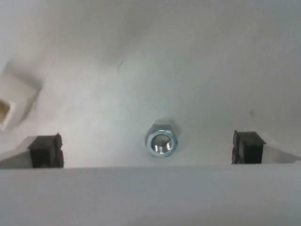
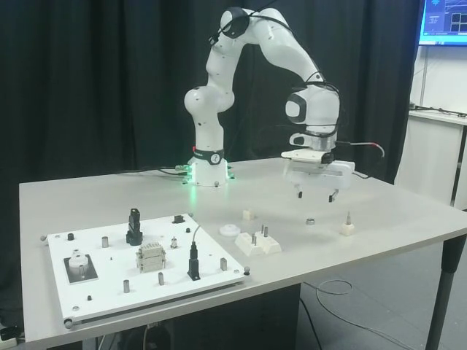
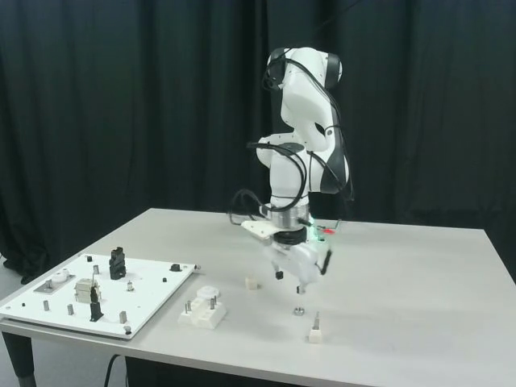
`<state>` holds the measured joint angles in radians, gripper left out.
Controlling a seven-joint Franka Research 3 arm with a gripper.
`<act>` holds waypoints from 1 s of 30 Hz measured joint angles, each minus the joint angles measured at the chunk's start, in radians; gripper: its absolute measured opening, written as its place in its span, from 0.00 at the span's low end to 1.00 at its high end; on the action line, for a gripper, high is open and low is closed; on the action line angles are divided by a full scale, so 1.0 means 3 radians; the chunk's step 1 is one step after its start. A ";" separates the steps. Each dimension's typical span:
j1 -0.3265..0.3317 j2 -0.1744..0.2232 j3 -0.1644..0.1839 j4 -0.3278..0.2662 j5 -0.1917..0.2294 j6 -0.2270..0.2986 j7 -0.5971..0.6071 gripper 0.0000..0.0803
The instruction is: Pick bolt 4.
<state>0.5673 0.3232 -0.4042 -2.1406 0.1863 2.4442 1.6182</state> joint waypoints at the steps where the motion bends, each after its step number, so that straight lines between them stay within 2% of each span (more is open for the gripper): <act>1: 0.0000 0.0000 0.0000 0.0001 -0.0011 0.0000 0.0149 1.00; 6: 0.0000 0.0007 0.0000 0.0001 -0.0013 0.0000 0.0785 1.00; 17: 0.0000 0.0091 0.0005 0.0004 0.0013 0.0073 0.1828 1.00; 22: 0.0005 0.0158 0.0008 0.0003 0.0103 0.0156 0.2001 1.00; 25: 0.0006 0.0203 0.0007 0.0002 0.0200 0.0200 0.2008 1.00; 30: 0.0006 0.0271 0.0005 -0.0011 0.0286 0.0243 0.2008 1.00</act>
<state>0.5690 0.4044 -0.4027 -2.1439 0.2722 2.5172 2.2206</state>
